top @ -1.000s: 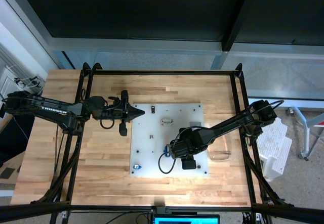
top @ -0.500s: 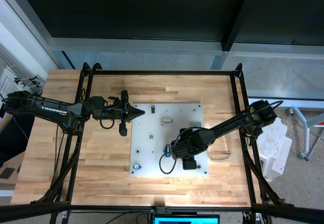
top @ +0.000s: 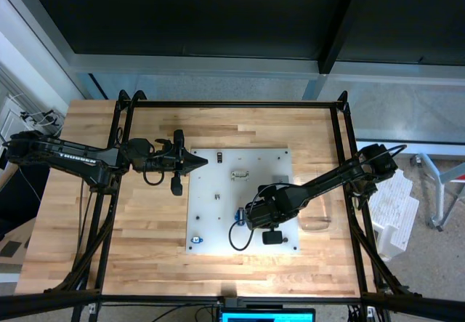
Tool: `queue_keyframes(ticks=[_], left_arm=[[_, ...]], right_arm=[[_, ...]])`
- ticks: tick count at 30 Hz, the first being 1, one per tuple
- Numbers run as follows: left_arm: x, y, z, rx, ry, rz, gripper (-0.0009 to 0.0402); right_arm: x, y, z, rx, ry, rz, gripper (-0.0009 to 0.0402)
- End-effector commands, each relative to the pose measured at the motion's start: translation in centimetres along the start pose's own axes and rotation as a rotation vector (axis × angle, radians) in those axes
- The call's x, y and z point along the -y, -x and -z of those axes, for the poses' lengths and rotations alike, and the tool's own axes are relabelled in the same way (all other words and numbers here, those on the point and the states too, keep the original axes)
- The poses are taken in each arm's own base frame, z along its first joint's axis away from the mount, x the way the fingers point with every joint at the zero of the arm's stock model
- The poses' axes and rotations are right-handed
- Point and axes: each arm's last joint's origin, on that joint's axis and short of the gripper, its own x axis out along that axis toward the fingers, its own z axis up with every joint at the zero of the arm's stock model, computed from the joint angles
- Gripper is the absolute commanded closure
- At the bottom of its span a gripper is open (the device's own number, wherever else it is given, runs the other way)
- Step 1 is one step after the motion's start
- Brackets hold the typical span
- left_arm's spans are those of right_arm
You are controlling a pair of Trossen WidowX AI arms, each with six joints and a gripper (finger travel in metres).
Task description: Remove the 16mm cylinder and place in the container
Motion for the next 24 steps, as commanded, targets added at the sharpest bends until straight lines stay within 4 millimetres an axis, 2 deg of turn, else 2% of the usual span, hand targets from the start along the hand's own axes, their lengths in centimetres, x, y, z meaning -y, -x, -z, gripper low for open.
queue_keyframes(ticks=[1,10,24], left_arm=[[0.0,0.0,0.0,0.0,0.0,0.0,0.0393],[0.0,0.0,0.0,0.0,0.0,0.0,0.0393],[0.0,0.0,0.0,0.0,0.0,0.0,0.0393]], right_arm=[[0.0,0.0,0.0,0.001,0.002,0.001,0.0351],[0.0,0.5,0.1,0.004,0.003,0.0,0.0381],[0.7,4.2,0.6,0.081,-0.009,-0.022,0.0381]])
